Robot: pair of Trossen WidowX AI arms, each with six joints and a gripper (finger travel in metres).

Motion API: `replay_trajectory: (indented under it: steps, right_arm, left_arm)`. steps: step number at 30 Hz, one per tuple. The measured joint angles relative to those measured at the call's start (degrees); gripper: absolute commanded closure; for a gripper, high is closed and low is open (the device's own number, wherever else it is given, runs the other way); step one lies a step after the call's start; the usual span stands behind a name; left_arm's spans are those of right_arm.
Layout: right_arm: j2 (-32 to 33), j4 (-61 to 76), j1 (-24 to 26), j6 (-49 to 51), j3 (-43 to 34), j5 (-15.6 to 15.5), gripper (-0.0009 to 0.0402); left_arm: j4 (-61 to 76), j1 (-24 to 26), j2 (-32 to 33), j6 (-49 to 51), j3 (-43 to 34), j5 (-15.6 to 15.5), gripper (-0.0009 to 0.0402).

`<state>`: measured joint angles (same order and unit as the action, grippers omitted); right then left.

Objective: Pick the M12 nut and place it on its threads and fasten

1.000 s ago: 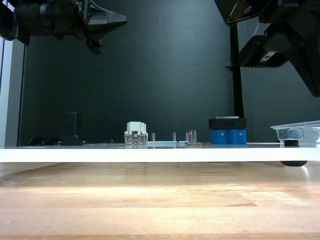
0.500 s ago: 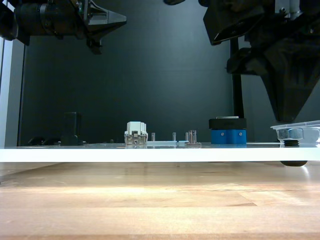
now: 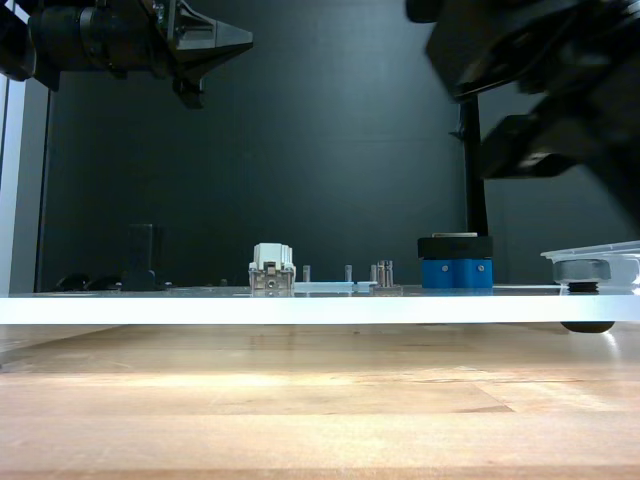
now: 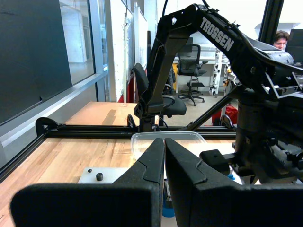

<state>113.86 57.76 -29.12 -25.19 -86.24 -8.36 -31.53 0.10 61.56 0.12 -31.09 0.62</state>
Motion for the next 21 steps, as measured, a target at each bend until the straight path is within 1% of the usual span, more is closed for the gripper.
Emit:
replay_trajectory:
  steps: [1, 2, 4, 6, 7, 10, 15, 21]
  right_arm:
    - [-0.02, 0.07, -0.04, 0.02, 0.00, 0.55, 0.0393]
    - [-0.09, 0.15, -0.04, 0.00, 0.00, 1.92, 0.0393]
    - [-0.22, 0.59, 0.02, -0.20, 0.00, 5.84, 0.0393]
    - [-0.37, 0.61, 0.11, -0.70, 0.00, 8.35, 0.0393]
    - [-0.46, 0.66, 0.11, -1.05, 0.00, 9.46, 0.0393]
    - [-0.46, 0.70, 0.00, -1.53, 0.00, 11.56, 0.0393]
    - [-0.24, -0.02, 0.11, -1.95, 0.00, 13.31, 0.0393]
    - [-0.02, -0.59, 0.09, -1.95, 0.00, 13.51, 0.0393]
  left_arm:
    - [0.00, 0.00, 0.00, 0.00, 0.00, 0.00, 0.0393]
    - [0.00, 0.00, 0.00, 0.00, -0.02, 0.00, 0.0393]
    - [0.00, 0.00, 0.00, 0.00, 0.00, 0.00, 0.0393]
    - [0.02, 0.00, 0.00, -0.02, 0.00, 0.00, 0.0393]
    - [0.02, 0.00, 0.00, 0.00, 0.00, 0.00, 0.0393]
    - [0.02, 0.00, 0.00, -0.02, -0.02, 0.00, 0.0393]
    - [0.02, 0.00, 0.00, -0.02, 0.00, 0.00, 0.0393]
    - [0.02, 0.00, 0.00, -0.02, -0.02, 0.00, 0.0393]
